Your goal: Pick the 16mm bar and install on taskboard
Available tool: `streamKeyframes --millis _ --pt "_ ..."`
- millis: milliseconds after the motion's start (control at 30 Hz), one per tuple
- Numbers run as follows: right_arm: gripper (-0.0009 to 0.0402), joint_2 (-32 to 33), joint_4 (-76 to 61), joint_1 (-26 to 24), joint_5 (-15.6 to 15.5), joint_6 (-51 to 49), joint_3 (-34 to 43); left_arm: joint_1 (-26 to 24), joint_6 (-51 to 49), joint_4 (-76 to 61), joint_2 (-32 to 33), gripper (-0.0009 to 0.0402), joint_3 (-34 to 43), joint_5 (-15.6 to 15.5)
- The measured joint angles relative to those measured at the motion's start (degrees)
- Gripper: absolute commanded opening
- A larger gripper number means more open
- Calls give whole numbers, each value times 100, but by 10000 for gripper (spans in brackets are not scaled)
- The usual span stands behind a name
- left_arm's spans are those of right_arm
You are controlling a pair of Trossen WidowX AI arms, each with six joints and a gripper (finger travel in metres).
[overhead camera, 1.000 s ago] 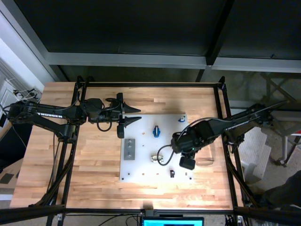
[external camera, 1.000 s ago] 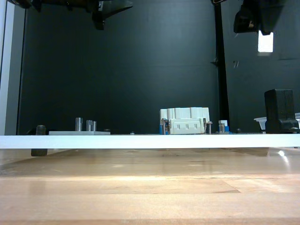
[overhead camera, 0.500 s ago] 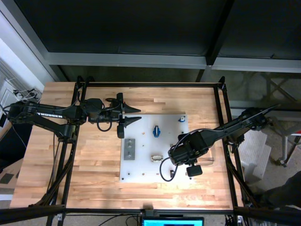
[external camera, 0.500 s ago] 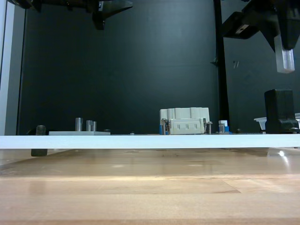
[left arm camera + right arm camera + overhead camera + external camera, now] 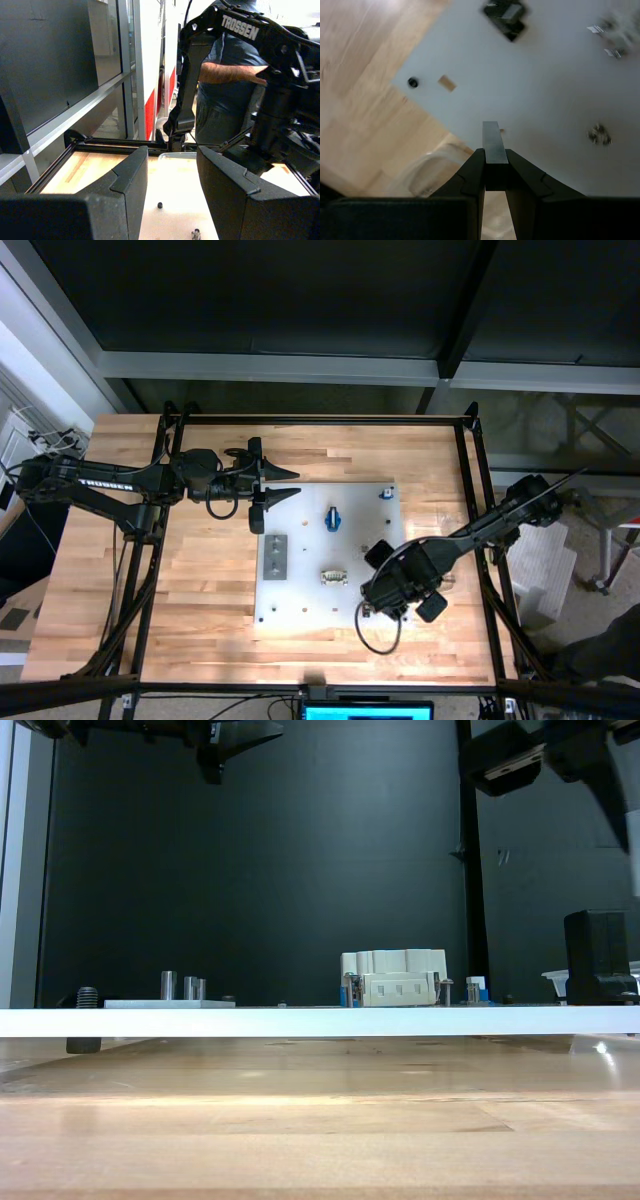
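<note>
The 16mm bar (image 5: 491,142) is a short grey square bar, and my right gripper (image 5: 494,161) is shut on its end. It hangs clear above the white taskboard (image 5: 555,95), near the board's edge. In the low view the bar (image 5: 633,845) shows at the right border, pointing down, above the black holder (image 5: 598,956). From above, my right gripper (image 5: 396,593) is over the board's near right part (image 5: 300,595). My left gripper (image 5: 277,485) stays high beyond the board's far left corner, open and empty (image 5: 172,195).
On the board stand a grey plate with pegs (image 5: 275,558), a white connector (image 5: 333,577) and a blue part (image 5: 333,518). A black cable loop (image 5: 376,633) hangs off the right arm. A clear dish (image 5: 427,175) lies on the wood beside the board. A person stands behind in the left wrist view.
My right arm has swung toward the table's near edge with the bar. In the low view the bar has moved right and lower. The left arm has not moved.
</note>
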Motion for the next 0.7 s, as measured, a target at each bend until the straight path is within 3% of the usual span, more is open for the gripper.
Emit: streamKeyframes --millis 167,433,700 --pt "4 98 55 238 55 -968 0 0 -2 0 0 131 0 0" --pt "4 289 299 450 83 -1696 -11 0 0 0 0 131 0 0" --pt "4 472 365 603 354 -2271 -22 0 0 0 2 131 0 -2"
